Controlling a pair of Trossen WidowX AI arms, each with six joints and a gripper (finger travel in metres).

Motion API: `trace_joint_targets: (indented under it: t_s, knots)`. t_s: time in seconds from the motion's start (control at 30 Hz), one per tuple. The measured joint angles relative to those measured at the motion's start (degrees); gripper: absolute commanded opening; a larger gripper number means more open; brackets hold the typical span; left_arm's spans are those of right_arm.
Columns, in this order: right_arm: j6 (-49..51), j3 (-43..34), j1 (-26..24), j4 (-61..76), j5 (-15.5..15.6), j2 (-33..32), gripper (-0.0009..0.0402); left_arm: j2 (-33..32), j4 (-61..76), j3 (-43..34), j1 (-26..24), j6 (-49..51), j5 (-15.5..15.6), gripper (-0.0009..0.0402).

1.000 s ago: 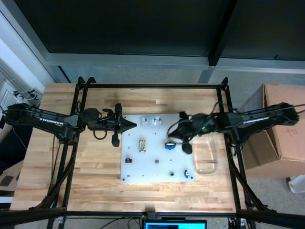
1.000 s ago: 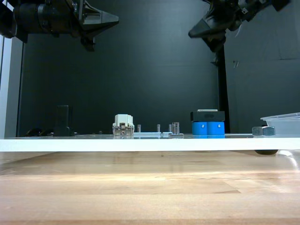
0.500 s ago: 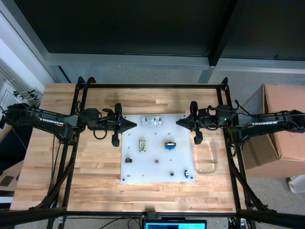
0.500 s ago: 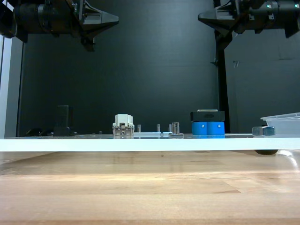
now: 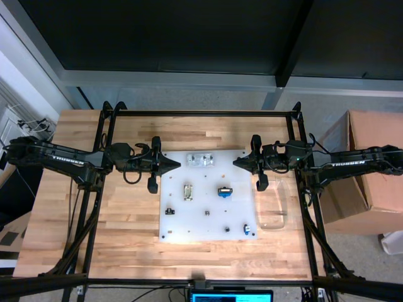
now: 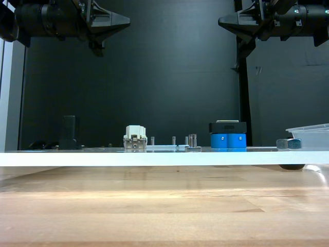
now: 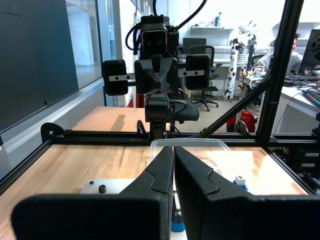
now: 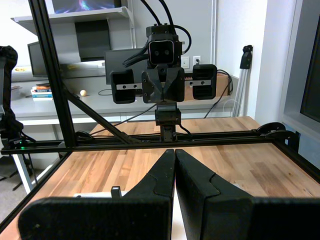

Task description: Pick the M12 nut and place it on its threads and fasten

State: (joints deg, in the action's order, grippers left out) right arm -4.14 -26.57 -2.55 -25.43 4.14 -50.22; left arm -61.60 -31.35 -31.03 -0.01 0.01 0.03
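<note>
Clear tray (image 5: 273, 227) lies off the white board's (image 5: 189, 220) right edge; the M12 nut (image 5: 247, 228) sits outside it, at the board's near right corner. Left gripper (image 5: 178, 165) and right gripper (image 5: 235, 162) hover over the far corners. Low view: the nut overlaps the tray; whether it is on its stud is unclear. Wrist views: both grippers' fingers meet, empty.

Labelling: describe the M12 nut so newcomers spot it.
On the white board, find the near right corner by the clear tray. Left gripper and right gripper hang shut high over its far corners. There the M12 nut, seemingly on its stud, looks pale; its neighbour is black.
</note>
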Motion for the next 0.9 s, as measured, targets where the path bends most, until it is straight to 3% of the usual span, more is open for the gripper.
trace_joint_targets:
  t_s: [0.9]
  knots:
    - [0.0, 0.0, 0.0, 2.5, 0.0, 0.0, 0.0000, 0.0, 0.0, 0.0, 0.0, 0.0, 0.0, 0.0000]
